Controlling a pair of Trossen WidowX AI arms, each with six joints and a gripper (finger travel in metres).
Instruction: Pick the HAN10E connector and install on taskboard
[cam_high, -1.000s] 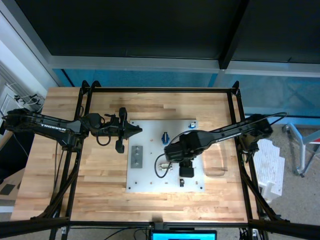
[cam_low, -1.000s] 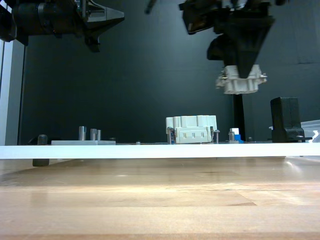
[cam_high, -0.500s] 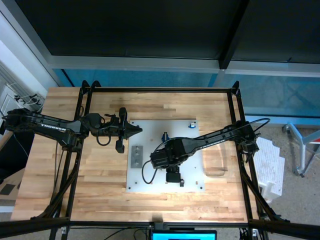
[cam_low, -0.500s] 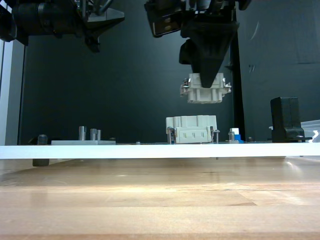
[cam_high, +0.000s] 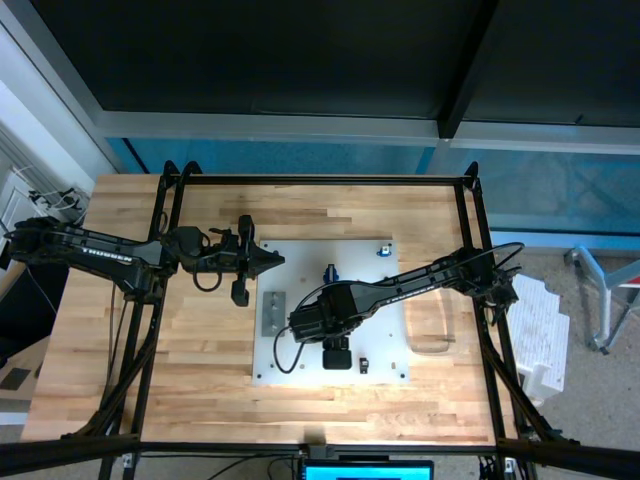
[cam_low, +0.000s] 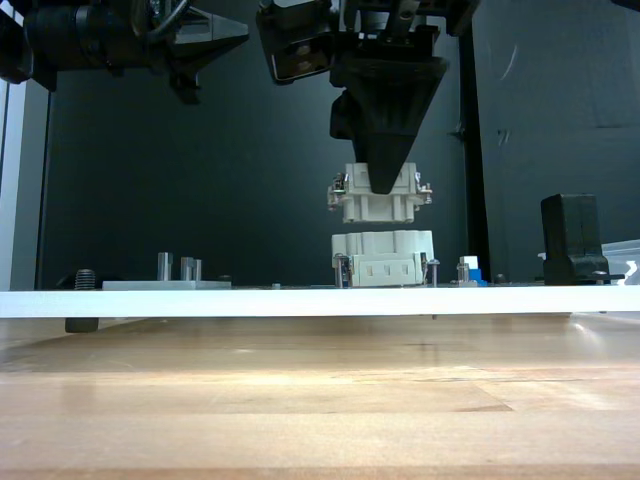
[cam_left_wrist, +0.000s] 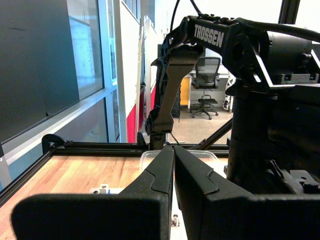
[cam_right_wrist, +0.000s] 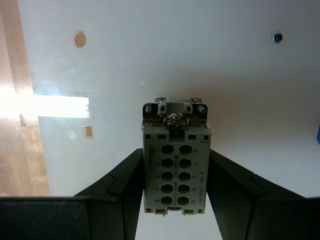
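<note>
A light wooden worktop (cam_high: 120, 340) inside a black frame carries 1 white taskboard (cam_high: 300, 262). Behind it, the low view shows only a dark wall.

The right gripper (cam_low: 382, 185) hangs over the middle of the taskboard and points straight down. Its 2 fingers (cam_right_wrist: 125, 175) are clamped on the long sides of the HAN10E connector (cam_right_wrist: 175, 170). The face of the connector shows 10 round holes, in 2 columns of 5.

In the low view there are 2 cream blocks. The first is the held HAN10E connector (cam_low: 378, 203), in the air. The second is a cream housing (cam_low: 383, 258) fixed on the taskboard, directly below it. A narrow gap separates them, so they are not touching.

On the taskboard there are also 1 grey block (cam_high: 273, 312), 1 blue knob (cam_high: 330, 273) and 1 tall black fitting (cam_low: 572, 240).

The left gripper (cam_high: 268, 259) hovers high beside the far left corner of the taskboard. Its 2 fingers (cam_left_wrist: 160, 175) are pressed together and hold nothing.
</note>
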